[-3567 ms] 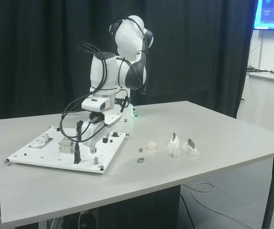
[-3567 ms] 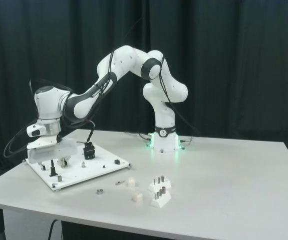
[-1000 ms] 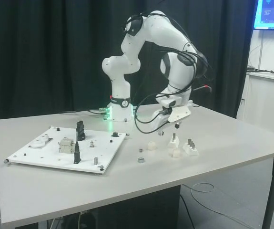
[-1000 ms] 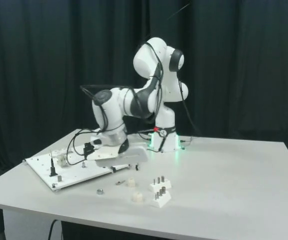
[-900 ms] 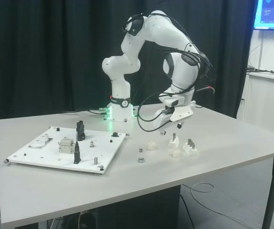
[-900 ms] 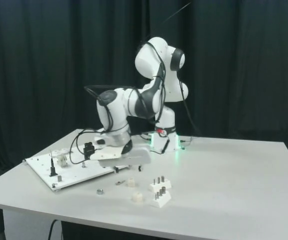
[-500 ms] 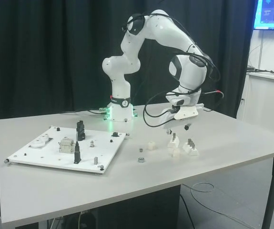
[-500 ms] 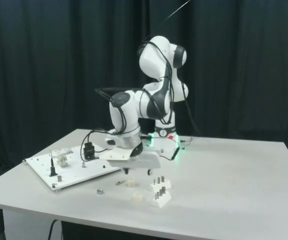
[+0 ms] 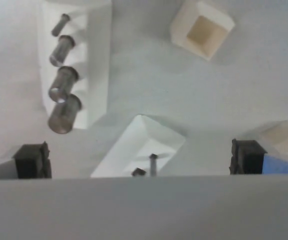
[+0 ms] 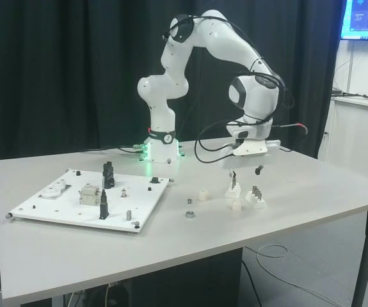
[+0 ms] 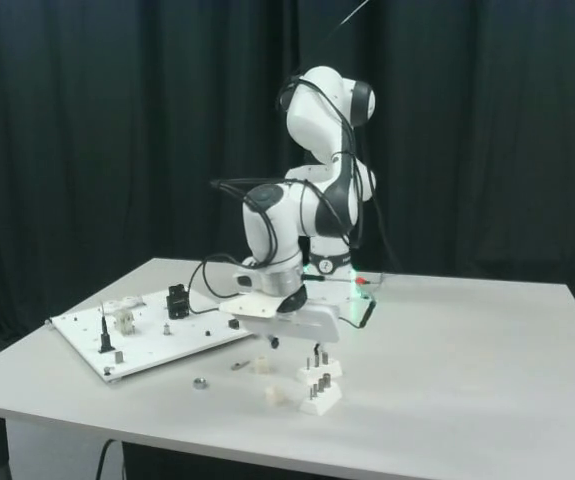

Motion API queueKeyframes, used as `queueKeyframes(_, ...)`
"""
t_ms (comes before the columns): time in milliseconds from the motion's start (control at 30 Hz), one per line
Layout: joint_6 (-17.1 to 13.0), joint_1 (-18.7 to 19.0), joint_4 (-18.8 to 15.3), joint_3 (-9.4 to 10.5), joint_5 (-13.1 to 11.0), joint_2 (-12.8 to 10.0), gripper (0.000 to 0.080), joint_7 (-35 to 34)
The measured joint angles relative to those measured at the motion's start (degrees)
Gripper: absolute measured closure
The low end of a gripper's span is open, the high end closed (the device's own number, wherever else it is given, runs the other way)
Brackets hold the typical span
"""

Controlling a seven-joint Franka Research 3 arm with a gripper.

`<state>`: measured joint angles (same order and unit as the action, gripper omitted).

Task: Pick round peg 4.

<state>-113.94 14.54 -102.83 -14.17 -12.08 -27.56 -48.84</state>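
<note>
Wrist view: I log one white peg holder (image 9: 94, 60) carrying four grey round pegs (image 9: 62, 85) in a row, graded from thin to thick. A second white holder (image 9: 142, 147) sits just beside it with one thin pin (image 9: 153, 164) standing in it and a dark stub next to that. An open-topped cube (image 9: 202, 27) lies apart on the grey table (image 9: 149, 80). My gripper (image 9: 138, 160) has its two black fingertips (image 9: 32, 161) spread wide apart, holding nothing.

First room view: the gripper (image 10: 246, 171) hangs above the two holders (image 10: 246, 196). I cannot tell which peg is number 4. Two small cubes and a ring (image 10: 188, 213) lie near them. A white board (image 10: 91, 201) with small fixtures lies well apart.

Second room view: both holders (image 11: 320, 382) stand below the gripper (image 11: 297, 343), pegs upright.
</note>
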Motion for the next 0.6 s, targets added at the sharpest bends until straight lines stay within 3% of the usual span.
queueKeyframes(267, -5.51, 1.99, -4.53, 0.36, -0.22, 2.03, 0.0003, -2.47)
queueKeyframes(600, -9.43, 4.87, -7.51, 0.50, -0.42, 2.50, 0.0003, -6.82)
